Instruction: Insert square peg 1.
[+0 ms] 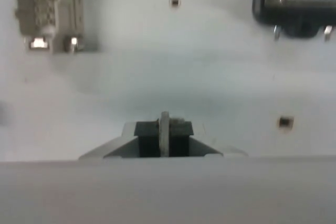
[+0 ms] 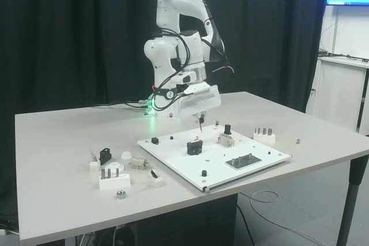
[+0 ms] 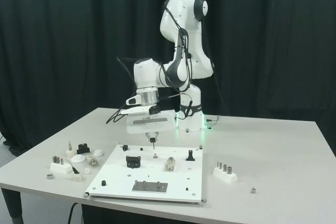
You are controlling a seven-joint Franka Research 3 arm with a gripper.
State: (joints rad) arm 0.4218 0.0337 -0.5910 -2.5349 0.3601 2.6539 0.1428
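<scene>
My gripper point(image 1: 164, 136) is shut on a thin grey square peg point(image 1: 164, 124) that stands upright between the black finger pads point(image 1: 147, 137). In the first room view the gripper point(image 2: 199, 117) hangs a little above the far part of the white board point(image 2: 253, 149), peg pointing down. The second room view shows the gripper point(image 3: 152, 138) over the board's point(image 3: 115, 179) back edge, with the peg tip point(image 3: 152, 142) apart from the surface. Small dark holes point(image 1: 284, 122) show in the board below.
On the board stand a black block point(image 3: 133, 161), a grey connector point(image 3: 169, 164), a black post point(image 3: 190, 155) and a grey plate point(image 3: 149, 185). A white holder with pegs point(image 3: 224, 174) lies to its right. Loose parts and another holder point(image 3: 59, 167) lie to its left.
</scene>
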